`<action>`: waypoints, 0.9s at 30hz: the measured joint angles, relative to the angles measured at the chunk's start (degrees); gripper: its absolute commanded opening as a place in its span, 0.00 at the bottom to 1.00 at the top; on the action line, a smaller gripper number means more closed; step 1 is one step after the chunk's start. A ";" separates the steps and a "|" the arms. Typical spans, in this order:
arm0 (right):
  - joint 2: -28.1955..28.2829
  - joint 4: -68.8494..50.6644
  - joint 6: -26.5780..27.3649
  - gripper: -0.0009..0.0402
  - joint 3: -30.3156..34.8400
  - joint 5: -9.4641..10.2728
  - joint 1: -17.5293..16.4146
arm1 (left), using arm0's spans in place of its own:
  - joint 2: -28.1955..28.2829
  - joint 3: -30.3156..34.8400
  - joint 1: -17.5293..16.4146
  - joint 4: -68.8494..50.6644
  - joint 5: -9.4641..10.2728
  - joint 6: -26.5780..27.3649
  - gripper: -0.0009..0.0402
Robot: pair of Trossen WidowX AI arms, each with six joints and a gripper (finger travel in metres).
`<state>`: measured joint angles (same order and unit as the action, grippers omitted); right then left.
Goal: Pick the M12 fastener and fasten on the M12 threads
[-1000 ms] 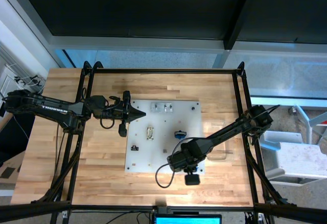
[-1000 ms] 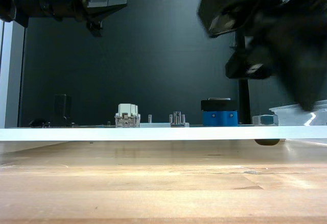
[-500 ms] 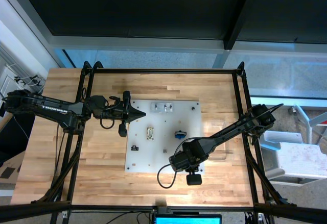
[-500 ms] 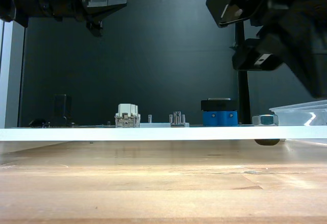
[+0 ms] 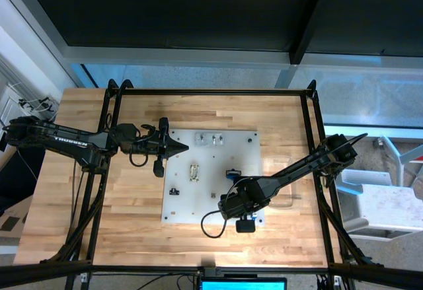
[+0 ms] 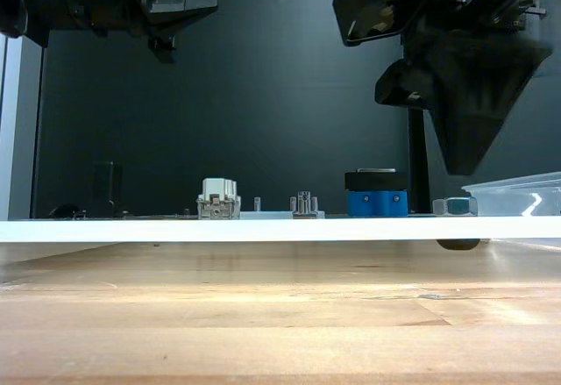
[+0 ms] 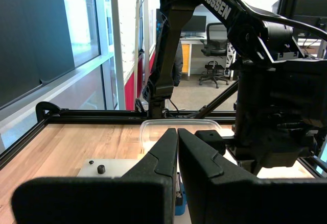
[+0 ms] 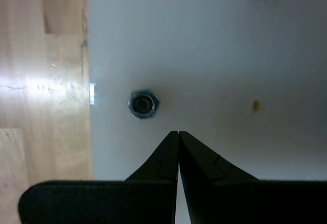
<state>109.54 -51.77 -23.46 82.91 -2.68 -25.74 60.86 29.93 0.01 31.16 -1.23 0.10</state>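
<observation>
The small silver M12 nut [image 8: 143, 104] sits on the white board [image 8: 230, 55] near its edge, with a dark core in its hole: the M12 threads' stud. In the low view the nut [image 6: 453, 205] rests low on the board and no ribs show beneath it. My right gripper [image 8: 178, 132] hangs shut above the board just beside the nut, holding nothing. In the low view its tip [image 6: 460, 170] is clear above the nut. My left gripper [image 5: 185, 148] hovers shut at the board's far left side, high up [image 6: 215, 1].
A clear tray [image 6: 517, 194] stands behind the nut at the board's right. A blue connector block [image 6: 377, 203] and a grey connector [image 6: 218, 199] stand mid-board. A black frame rail runs around the table [image 5: 211, 92].
The right arm has swung its wrist left over the board's near right part. The nut has stayed in place. The left arm has not moved.
</observation>
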 measured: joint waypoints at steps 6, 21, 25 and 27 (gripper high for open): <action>1.38 2.29 0.15 0.02 -0.63 -2.10 0.02 | 0.00 0.02 0.00 0.00 0.00 0.00 0.02; 2.89 3.98 -0.35 0.02 -0.37 4.44 0.13 | -0.02 0.02 0.00 0.02 0.00 0.02 0.02; 1.79 1.95 -0.39 0.02 0.24 7.85 -0.20 | 0.00 0.00 0.00 0.02 0.00 0.02 0.02; 1.29 -0.04 -0.28 0.02 0.79 7.93 -0.35 | 0.00 0.00 0.00 0.00 0.00 0.02 0.02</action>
<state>110.83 -51.81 -23.75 83.70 5.26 -26.09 60.86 29.93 0.01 31.16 -1.23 0.12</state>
